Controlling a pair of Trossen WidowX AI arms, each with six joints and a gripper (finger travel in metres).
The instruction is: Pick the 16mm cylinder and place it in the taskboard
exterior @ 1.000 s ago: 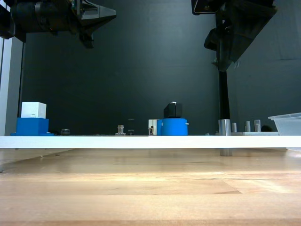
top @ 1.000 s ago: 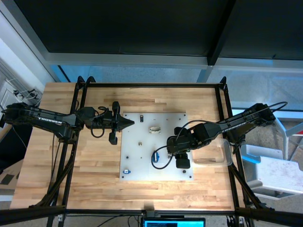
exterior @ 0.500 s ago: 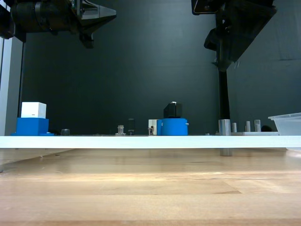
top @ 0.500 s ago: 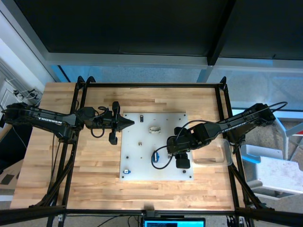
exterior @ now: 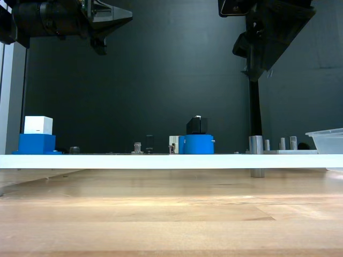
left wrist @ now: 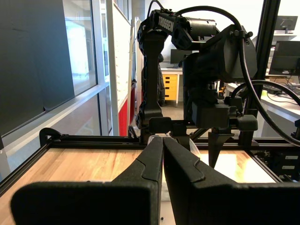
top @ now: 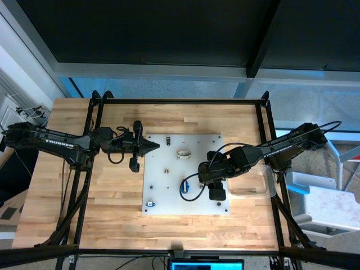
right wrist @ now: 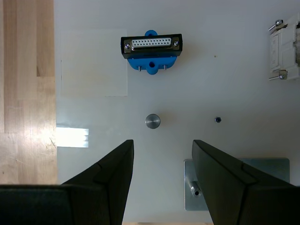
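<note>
Almost nothing is being changed across the last second: both arms are being held just where they were, and no thing on the surface is being shifted. The right gripper [right wrist: 162, 145] is being kept high over the taskboard [right wrist: 93, 117], with its fingers [right wrist: 112, 173] spread wide apart and nothing between them. The 16mm cylinder [right wrist: 152, 121] is being seen straight below it, standing on its end in the taskboard and touching neither finger. It is sitting between the blue part [right wrist: 151, 49] and the grey block [right wrist: 234, 187], apart from both. In the low view the cylinder is being shown upright, with its bottom end poking out under the white plate, so it is being judged as already pushed down into its hole. The left gripper [left wrist: 163, 140] is being kept parked up high by the left edge of the taskboard, with its fingers pressed together on nothing. Since the peg is being left alone and the open right gripper is only being held above it, the placing is being judged as done or nearly done. Most likely, only the pulling back of the right arm is being waited for.
</note>
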